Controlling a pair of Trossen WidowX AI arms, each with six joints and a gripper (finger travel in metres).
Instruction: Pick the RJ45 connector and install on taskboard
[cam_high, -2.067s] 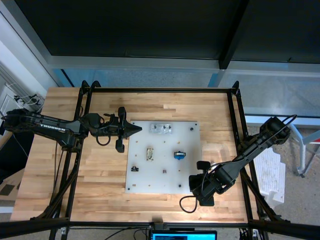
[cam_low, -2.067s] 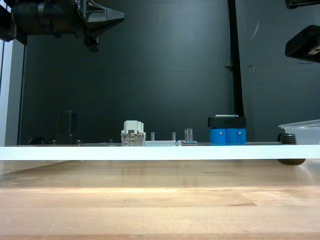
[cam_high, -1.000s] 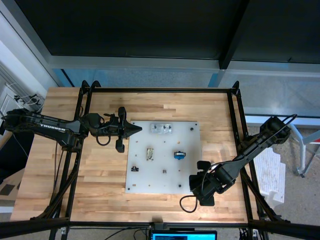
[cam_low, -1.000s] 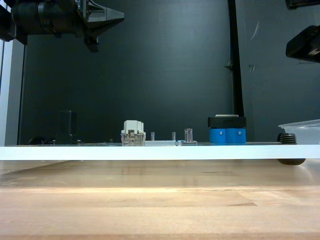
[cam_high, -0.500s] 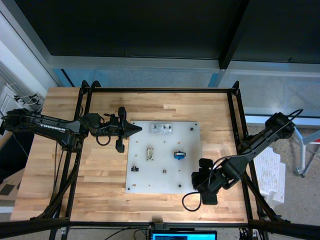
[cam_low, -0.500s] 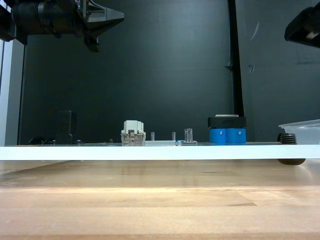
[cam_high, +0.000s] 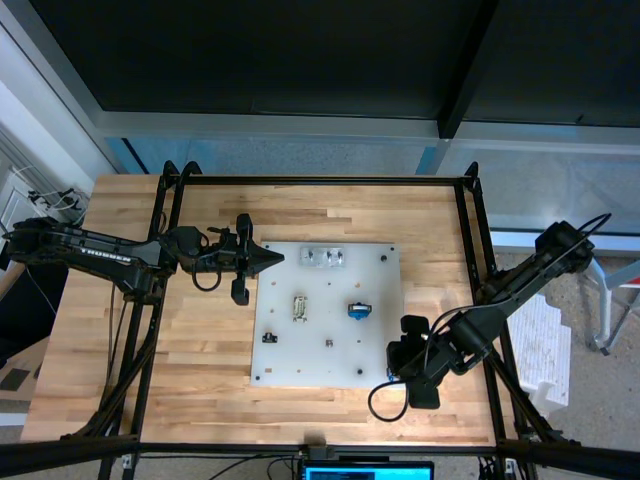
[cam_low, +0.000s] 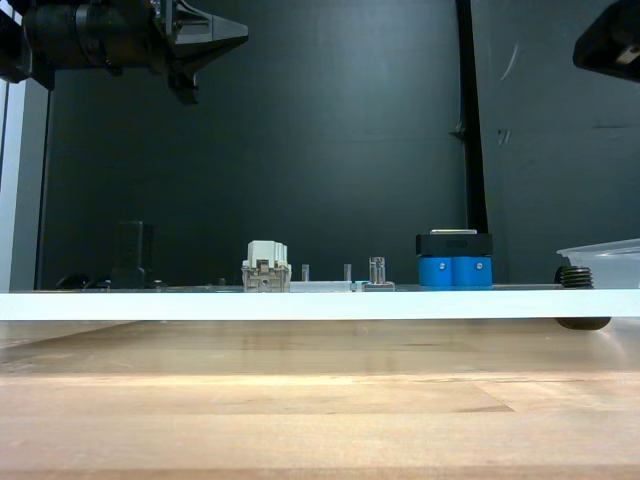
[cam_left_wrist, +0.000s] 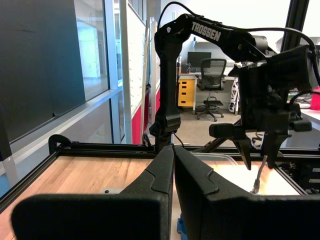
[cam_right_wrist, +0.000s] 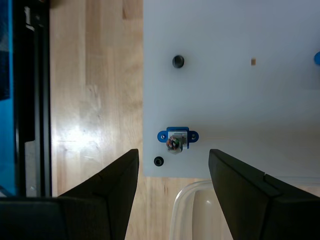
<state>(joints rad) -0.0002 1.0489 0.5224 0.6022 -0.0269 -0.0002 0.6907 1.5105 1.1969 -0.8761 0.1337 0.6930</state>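
The wooden desk (cam_high: 200, 350) carries the white taskboard (cam_high: 310, 355). The left pincer (cam_left_wrist: 173, 148), fingers pressed together and empty, hangs high by the board's far left corner. The right pincer (cam_right_wrist: 172, 151) gapes wide (nothing in it) above the near right corner, where the RJ45 connector (cam_right_wrist: 174, 142) sits in a small blue fixture (cam_right_wrist: 178, 130).

One taskboard (cam_high: 300, 355), one clear tray (cam_right_wrist: 197, 210), one left end effector (cam_high: 275, 258), one right end effector (cam_right_wrist: 172, 152).

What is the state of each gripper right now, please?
Left gripper: shut, holding nothing, raised over the board's far left corner.
Right gripper: open, empty, above the board's near right corner.
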